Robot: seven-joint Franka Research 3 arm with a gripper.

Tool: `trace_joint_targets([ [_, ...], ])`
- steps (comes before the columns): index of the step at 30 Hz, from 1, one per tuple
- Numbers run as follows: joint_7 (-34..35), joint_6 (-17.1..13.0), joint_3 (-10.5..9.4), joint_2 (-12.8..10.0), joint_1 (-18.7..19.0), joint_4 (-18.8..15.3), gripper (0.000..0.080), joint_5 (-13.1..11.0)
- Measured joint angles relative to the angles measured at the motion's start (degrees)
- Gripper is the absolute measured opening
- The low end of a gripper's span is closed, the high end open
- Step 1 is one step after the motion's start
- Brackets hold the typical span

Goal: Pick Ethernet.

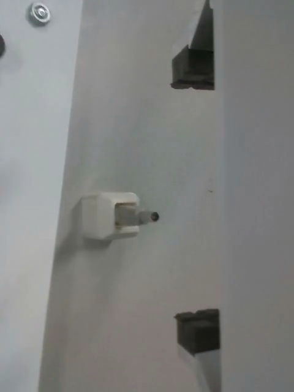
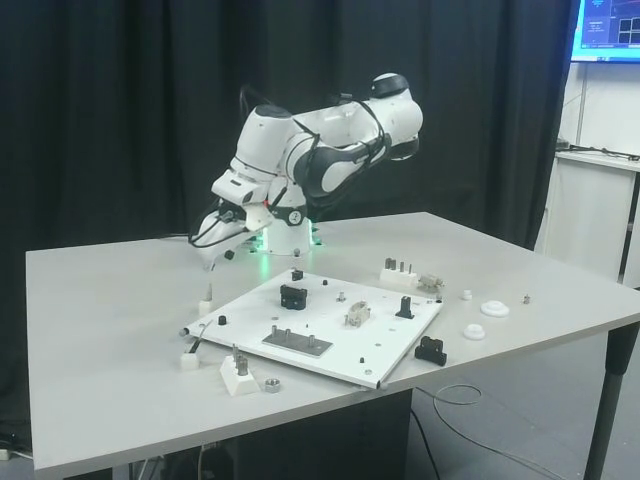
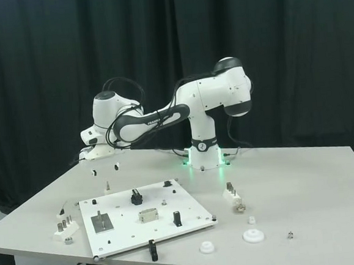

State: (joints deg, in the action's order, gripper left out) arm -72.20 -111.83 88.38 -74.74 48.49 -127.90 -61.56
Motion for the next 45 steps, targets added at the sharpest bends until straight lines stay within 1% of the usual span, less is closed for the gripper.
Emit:
trace_joint_targets([
  [9,-2.46,-3.72,-2.33,0.01,0.28,-2.53,0.08,-3.32],
  [21,-2.85,-7.49,-5.46,-0.01,-0.02,-4.33,0.08,-5.7],
  [37,-3.94,-10.18,-8.02,-0.07,-0.64,-5.2,0.08,-8.66],
  [45,-4.31,-10.89,-9.08,-0.46,-1.14,-5.23,0.08,-10.06],
])
